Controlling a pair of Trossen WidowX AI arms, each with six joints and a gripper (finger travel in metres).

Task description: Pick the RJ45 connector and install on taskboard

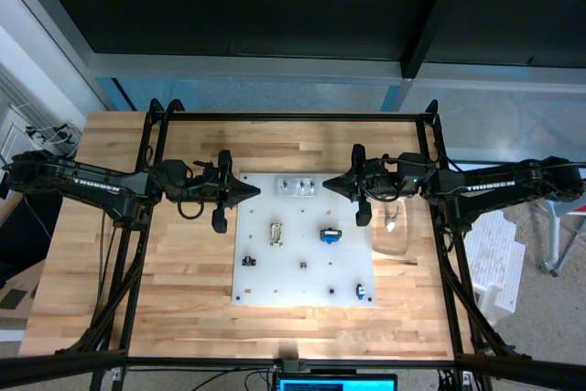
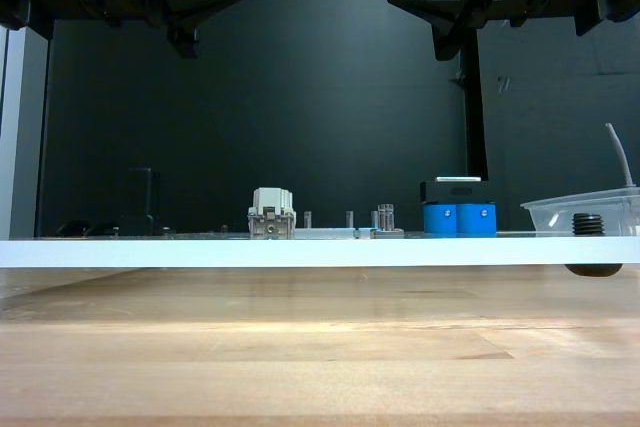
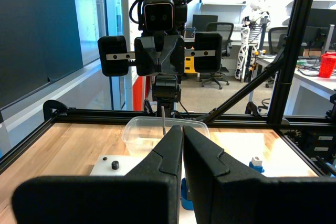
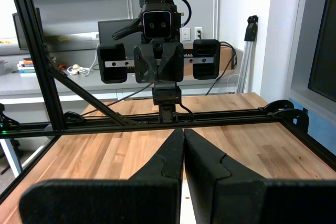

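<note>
The taskboard (image 1: 302, 267) is a white square plate in the middle of the wooden table, carrying blue, silver and black fittings. The RJ45 connector (image 1: 392, 221) lies as a small whitish piece inside a clear plastic tray (image 1: 400, 246) at the board's right edge, with a thin whitish lead (image 2: 622, 155) rising from it. My left gripper (image 1: 257, 191) hovers shut and holding nothing over the board's far-left corner. High above the board's far-right part hangs my right gripper (image 1: 325, 185), shut and holding nothing, left of the tray. The two tips face each other (image 3: 182, 129) (image 4: 184, 131).
A blue socket (image 1: 330, 235) sits mid-board and a smaller one (image 1: 362, 292) near the front right corner. A grey-white fitting (image 1: 276, 233) and a silver block (image 1: 298, 188) also stand on the board. A black frame (image 1: 293, 116) borders the table.
</note>
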